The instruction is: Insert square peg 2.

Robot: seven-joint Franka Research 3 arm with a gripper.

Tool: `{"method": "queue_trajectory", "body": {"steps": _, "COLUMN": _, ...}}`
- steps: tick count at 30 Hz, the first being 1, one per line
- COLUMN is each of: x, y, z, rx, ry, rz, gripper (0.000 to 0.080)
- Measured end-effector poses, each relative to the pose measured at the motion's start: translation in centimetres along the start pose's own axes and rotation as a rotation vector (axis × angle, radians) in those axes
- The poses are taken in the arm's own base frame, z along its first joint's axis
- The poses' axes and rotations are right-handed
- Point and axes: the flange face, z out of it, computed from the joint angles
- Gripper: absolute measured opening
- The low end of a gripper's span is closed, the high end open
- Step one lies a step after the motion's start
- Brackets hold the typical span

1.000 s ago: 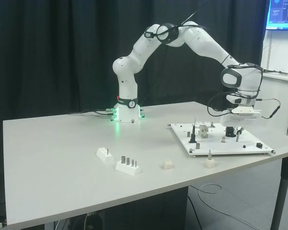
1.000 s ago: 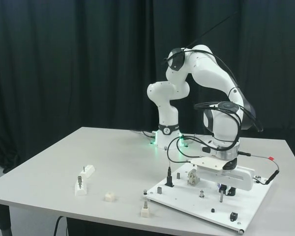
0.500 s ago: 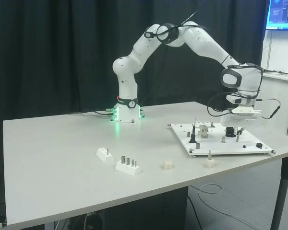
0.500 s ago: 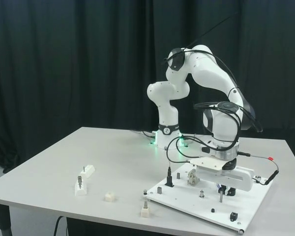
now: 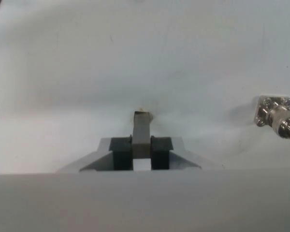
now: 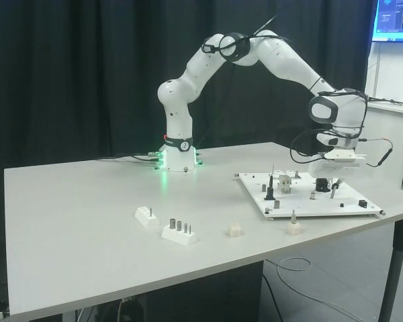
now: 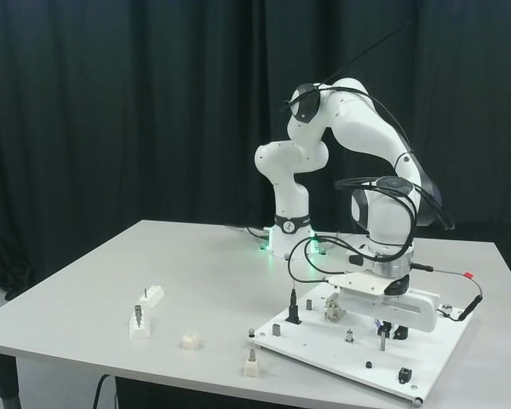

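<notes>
**End effector holds peg over board**

Wrist view: end effector [image 5: 141, 153] clamps the grey peg [image 5: 141, 133], tip at the white board [image 5: 87, 72]; hole hidden. Metal connector [image 5: 278, 116] partly cut off.

First room view: peg hidden behind the end effector [image 6: 324, 182]. White holder [image 6: 179, 233] carries small pins.

Second room view: bench [image 7: 196, 273]; small block [image 7: 189, 341] empty.

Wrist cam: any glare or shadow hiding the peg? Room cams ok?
Wrist view: no glare; square peg shows between the jaws, faint shadow on the white board at its tip. First room view: even light, green glow at the arm base.
</notes>
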Motion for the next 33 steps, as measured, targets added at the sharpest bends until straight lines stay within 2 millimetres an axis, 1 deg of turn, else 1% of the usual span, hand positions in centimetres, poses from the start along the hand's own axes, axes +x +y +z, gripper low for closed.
{"method": "queue_trajectory", "body": {"steps": 18, "x": -0.71, "y": 0.25, "z": 0.01, "rx": -0.023, "ry": -0.004, "rz": 0.021, "gripper": 0.0075}}
{"method": "queue_trajectory", "body": {"steps": 33, "x": -0.57, "y": 0.19, "z": 0.03, "rx": -0.017, "ry": -0.002, "rz": 0.030, "gripper": 0.0075}}
